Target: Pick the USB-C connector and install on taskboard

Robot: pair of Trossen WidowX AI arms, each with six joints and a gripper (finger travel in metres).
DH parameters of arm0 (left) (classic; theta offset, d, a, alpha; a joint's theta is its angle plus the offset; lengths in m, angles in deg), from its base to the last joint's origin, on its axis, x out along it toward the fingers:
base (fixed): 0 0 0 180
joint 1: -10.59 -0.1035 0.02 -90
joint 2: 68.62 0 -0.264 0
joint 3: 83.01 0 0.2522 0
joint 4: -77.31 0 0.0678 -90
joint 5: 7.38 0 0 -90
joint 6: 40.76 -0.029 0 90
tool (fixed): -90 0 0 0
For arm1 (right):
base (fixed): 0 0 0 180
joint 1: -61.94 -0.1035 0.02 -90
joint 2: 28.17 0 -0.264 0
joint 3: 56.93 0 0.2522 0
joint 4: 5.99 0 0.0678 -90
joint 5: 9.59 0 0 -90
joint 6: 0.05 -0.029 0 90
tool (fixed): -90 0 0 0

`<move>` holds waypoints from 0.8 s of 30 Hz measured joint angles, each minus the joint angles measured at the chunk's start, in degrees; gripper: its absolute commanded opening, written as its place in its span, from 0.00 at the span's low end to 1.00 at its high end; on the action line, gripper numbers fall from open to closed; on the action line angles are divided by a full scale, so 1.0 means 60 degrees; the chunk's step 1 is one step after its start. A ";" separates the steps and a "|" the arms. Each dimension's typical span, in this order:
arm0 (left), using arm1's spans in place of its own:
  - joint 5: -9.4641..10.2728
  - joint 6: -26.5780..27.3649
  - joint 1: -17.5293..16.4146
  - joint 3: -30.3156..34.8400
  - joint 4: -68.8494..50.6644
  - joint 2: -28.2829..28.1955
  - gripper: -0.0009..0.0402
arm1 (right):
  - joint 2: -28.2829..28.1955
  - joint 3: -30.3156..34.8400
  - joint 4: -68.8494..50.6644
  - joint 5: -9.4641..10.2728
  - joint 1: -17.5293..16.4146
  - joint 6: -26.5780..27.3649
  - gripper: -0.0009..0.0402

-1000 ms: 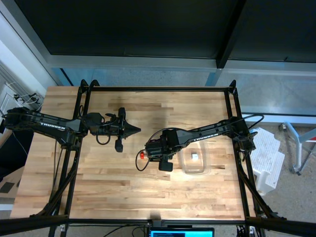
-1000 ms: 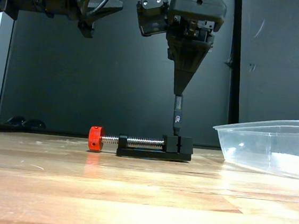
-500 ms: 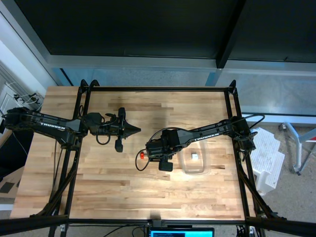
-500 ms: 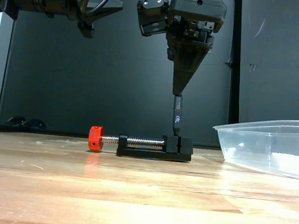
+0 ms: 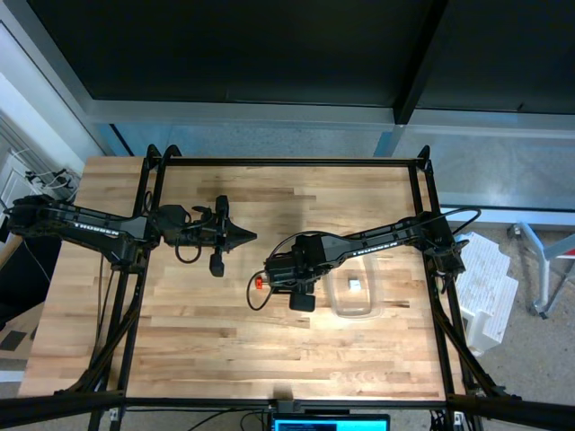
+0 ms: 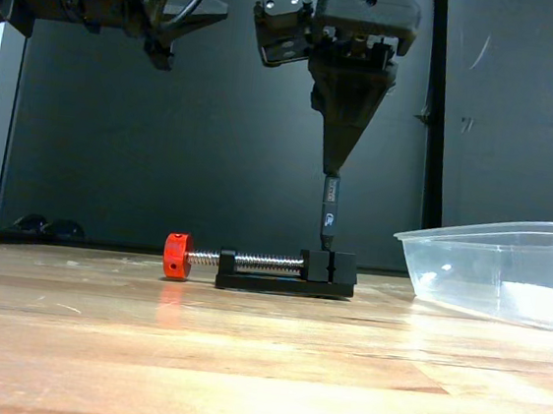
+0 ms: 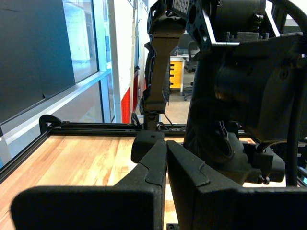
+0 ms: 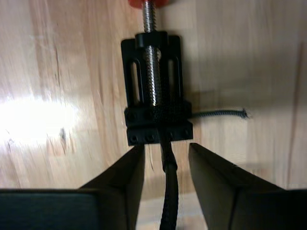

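Note:
The taskboard point(image 6: 287, 271) is a small black vise-like block point(image 8: 158, 125) with a threaded screw and a red-orange knob point(image 6: 177, 256), lying at the table's middle point(image 5: 272, 282). The USB-C connector point(image 6: 328, 212) stands upright, its lower end in the block's end piece. My right gripper point(image 6: 331, 168) hangs point-down just above the plug's top. In the right wrist view its fingers point(image 8: 129, 167) are open, spread to either side of the dark plug point(image 8: 169, 163) without touching it. My left gripper point(image 5: 250, 237) hovers high at the left, shut and empty point(image 7: 166, 143).
A clear plastic tray point(image 6: 507, 271) stands right of the taskboard, with a small white square piece point(image 5: 355, 284) inside. A thin grey pin point(image 8: 220, 114) sticks out sideways from the block. A black frame point(image 5: 287, 162) borders the wooden table.
The right gripper has risen a little off the connector's top. The connector stays upright in the taskboard. The left arm has not moved.

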State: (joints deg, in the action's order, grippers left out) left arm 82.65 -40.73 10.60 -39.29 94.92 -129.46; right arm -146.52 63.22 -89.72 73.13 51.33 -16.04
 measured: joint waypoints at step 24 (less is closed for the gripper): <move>0.0000 0.0004 0.0000 -0.0004 0.0000 0.0000 0.02 | 0.0943 0.0157 -0.0339 -0.0033 -0.0004 0.0142 0.49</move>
State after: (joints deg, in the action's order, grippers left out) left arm 82.65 -40.71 10.60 -39.31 94.92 -129.46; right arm -140.86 64.16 -91.76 72.93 51.30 -15.19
